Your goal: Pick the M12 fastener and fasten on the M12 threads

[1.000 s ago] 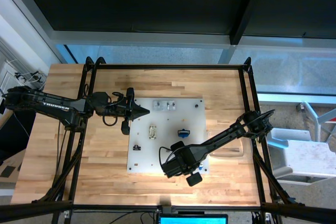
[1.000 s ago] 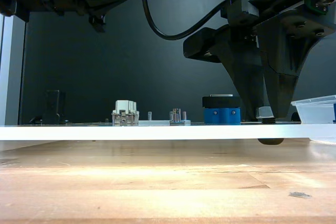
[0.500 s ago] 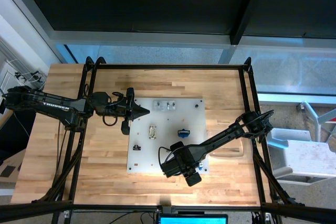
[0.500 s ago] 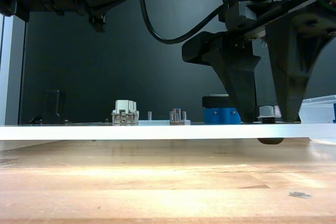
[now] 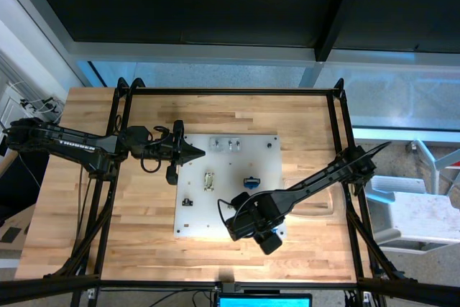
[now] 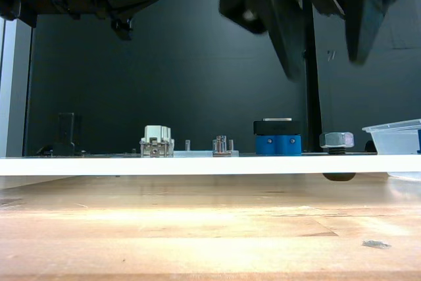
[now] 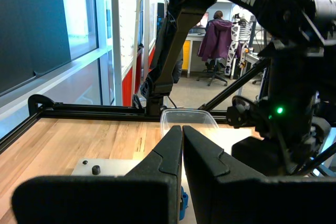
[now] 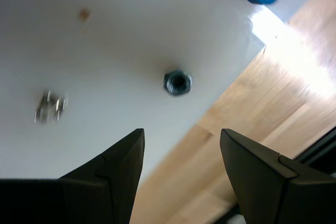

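Right gripper hangs well above the near right edge of the white board, jaws spread wide, holding nothing. Directly below the gap, the small silver nut sits on top of the short dark stud, clear of both fingers. The right wrist view shows the nut alone on the board. The clear tray stands behind it, with a blue connector just beside. Left gripper is parked high over the board's far left edge, fingers pressed together, empty.
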{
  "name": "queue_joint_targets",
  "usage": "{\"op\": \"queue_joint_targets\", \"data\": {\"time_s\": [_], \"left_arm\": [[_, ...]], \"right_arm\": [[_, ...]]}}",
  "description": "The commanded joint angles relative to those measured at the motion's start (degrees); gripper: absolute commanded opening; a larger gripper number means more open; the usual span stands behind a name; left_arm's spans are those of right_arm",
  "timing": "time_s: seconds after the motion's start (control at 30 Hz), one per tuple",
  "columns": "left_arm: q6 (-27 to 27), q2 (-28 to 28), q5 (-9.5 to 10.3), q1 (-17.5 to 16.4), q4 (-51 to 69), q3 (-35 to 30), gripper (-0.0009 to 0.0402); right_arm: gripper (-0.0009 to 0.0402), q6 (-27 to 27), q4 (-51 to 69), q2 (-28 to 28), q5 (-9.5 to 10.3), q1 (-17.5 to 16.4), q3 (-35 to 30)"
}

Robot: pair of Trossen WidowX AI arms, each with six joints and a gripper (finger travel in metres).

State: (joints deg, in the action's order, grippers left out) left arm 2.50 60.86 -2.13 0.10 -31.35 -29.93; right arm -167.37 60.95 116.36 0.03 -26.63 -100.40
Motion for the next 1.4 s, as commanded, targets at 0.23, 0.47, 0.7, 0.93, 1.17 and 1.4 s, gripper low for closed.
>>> {"op": "queue_joint_targets", "data": {"time_s": [0.23, 0.47, 0.7, 0.93, 1.17, 1.4], "left_arm": [[-0.02, 0.0, 0.0, -0.02, 0.0, -0.02, 0.0], [-0.02, 0.0, 0.0, -0.02, 0.0, -0.02, 0.0], [-0.02, 0.0, 0.0, -0.02, 0.0, -0.02, 0.0], [-0.02, 0.0, 0.0, -0.02, 0.0, -0.02, 0.0], [-0.02, 0.0, 0.0, -0.02, 0.0, -0.02, 0.0], [-0.02, 0.0, 0.0, -0.02, -0.02, -0.02, 0.0]], "right_arm": [[0.0201, 44.24, 4.07, -1.62, -0.55, 0.02, -0.13], [0.02, 76.85, 4.31, -1.53, -0.68, 0.0, -0.13], [0.02, 106.81, 4.7, -1.53, -0.72, 0.0, -0.11], [0.0199, 121.85, 6.01, -1.53, -5.11, 0.0, 0.13], [0.0136, 131.54, 5.42, -1.53, -6.71, 0.04, 1.77], [-0.0006, 136.85, 4.61, -1.53, -6.51, -0.02, 2.78]]}}
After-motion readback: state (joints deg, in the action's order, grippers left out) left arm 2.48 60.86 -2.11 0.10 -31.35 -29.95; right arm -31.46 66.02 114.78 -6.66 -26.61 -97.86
